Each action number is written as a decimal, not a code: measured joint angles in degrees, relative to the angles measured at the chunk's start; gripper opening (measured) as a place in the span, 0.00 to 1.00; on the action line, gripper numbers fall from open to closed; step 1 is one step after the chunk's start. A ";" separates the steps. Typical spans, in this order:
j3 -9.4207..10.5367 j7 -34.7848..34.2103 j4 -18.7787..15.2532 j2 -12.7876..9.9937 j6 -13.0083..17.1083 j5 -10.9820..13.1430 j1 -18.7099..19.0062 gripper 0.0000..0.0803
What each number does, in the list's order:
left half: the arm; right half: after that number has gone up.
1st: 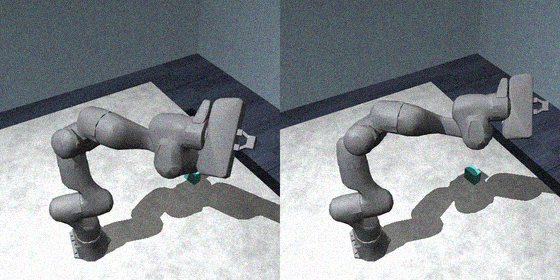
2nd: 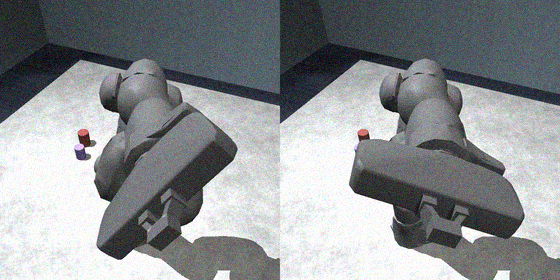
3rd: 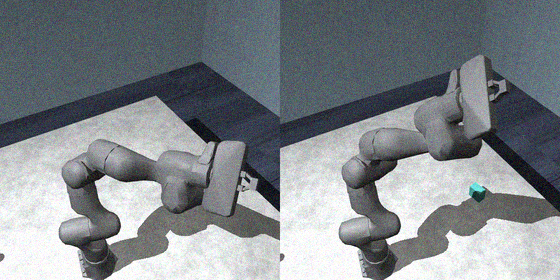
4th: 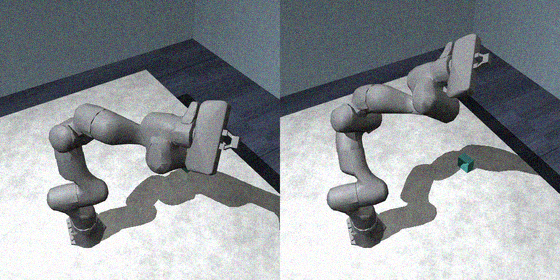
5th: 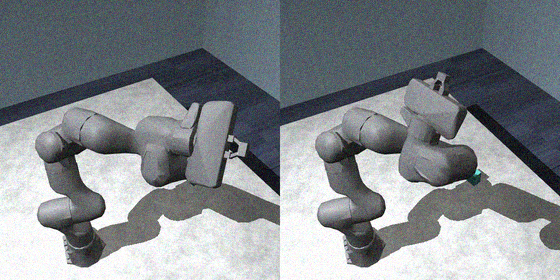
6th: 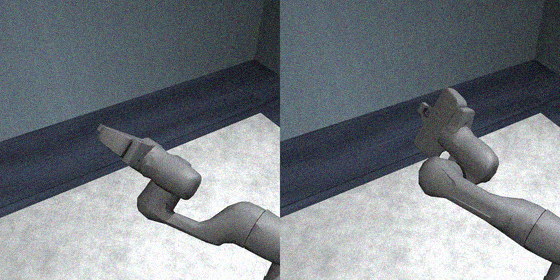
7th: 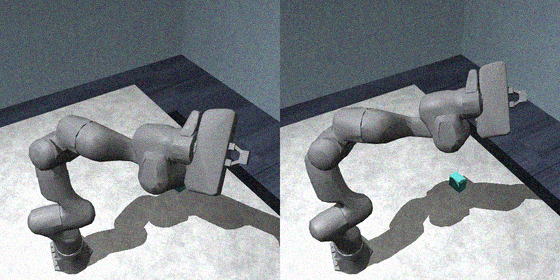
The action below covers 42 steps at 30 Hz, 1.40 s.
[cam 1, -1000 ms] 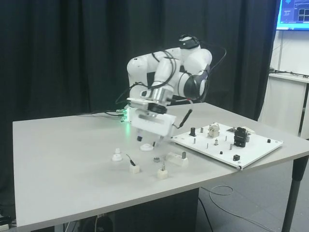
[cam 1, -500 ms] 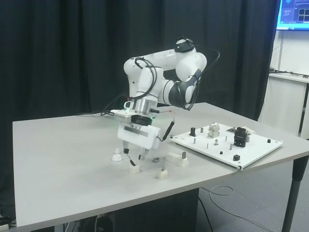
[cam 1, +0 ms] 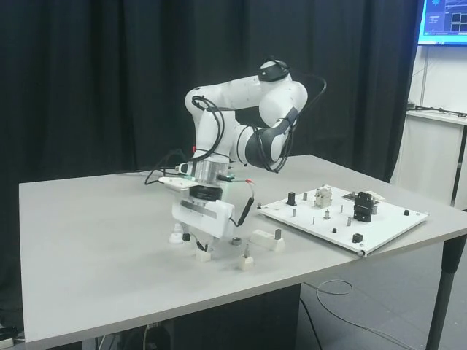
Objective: Pick USB.
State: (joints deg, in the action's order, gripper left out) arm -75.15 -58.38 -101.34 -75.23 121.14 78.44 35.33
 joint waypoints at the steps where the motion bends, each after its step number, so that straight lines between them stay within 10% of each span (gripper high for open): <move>1: 0.03 0.00 0.07 0.00 -0.28 0.00 -0.04 1.00; 32: 1.40 0.00 0.14 0.00 -1.67 -0.02 -0.03 0.86; 33: 1.40 0.00 0.14 0.00 -1.67 -0.02 -0.03 0.46; 38: 1.24 0.00 0.14 0.03 -1.65 -0.08 0.01 0.46; 39: 1.21 0.00 0.14 0.03 -1.67 -0.09 0.02 0.25; 42: 1.20 0.00 0.14 0.03 -1.67 -0.11 0.03 0.25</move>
State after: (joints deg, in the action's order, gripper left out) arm -73.96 -58.38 -101.20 -75.20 119.47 78.33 35.35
